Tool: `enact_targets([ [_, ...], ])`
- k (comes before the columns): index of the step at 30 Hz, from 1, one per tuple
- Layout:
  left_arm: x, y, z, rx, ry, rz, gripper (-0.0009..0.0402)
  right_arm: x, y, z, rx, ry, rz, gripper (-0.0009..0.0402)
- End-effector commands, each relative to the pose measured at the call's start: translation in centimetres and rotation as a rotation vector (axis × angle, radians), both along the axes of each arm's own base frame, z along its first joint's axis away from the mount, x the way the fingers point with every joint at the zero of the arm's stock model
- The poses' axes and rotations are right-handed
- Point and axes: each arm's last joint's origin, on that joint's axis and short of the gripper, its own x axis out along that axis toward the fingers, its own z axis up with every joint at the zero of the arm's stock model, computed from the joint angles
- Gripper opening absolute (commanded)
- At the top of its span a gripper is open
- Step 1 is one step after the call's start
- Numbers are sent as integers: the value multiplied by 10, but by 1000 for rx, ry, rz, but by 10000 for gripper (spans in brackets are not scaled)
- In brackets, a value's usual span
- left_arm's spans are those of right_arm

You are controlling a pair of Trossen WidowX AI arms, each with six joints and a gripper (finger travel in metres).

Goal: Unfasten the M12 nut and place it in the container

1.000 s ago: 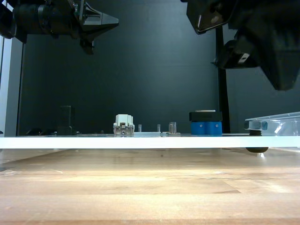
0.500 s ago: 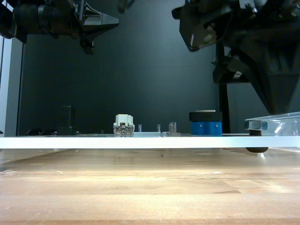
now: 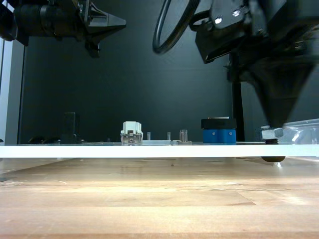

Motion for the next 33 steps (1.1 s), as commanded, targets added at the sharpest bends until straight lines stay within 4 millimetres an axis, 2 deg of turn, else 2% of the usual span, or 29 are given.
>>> enact_targets([
  [1, 0, 0, 0, 0, 0, 0, 0, -1, 1, 6, 9, -7, -20, 0],
  [5, 0, 0, 0, 0, 0, 0, 0, -2, 0, 9, 19, -20, -79, 0],
  [11, 0, 0, 0, 0, -1, 0, 0, -2, 1, 21, 70, -56, -265, 9],
  [16, 0, 0, 0, 0, 0, 0, 0, 4, 3, 34, 107, -88, -348, 71],
  [21, 0, 0, 0, 0, 1, 0, 0, 11, 7, 35, 101, -77, -387, 145],
  [28, 0, 0, 0, 0, 0, 0, 0, 15, 9, 27, 108, -50, -428, 228],
  [33, 0, 0, 0, 0, -1, 0, 0, 18, 11, 14, 89, -29, -438, 258],
])
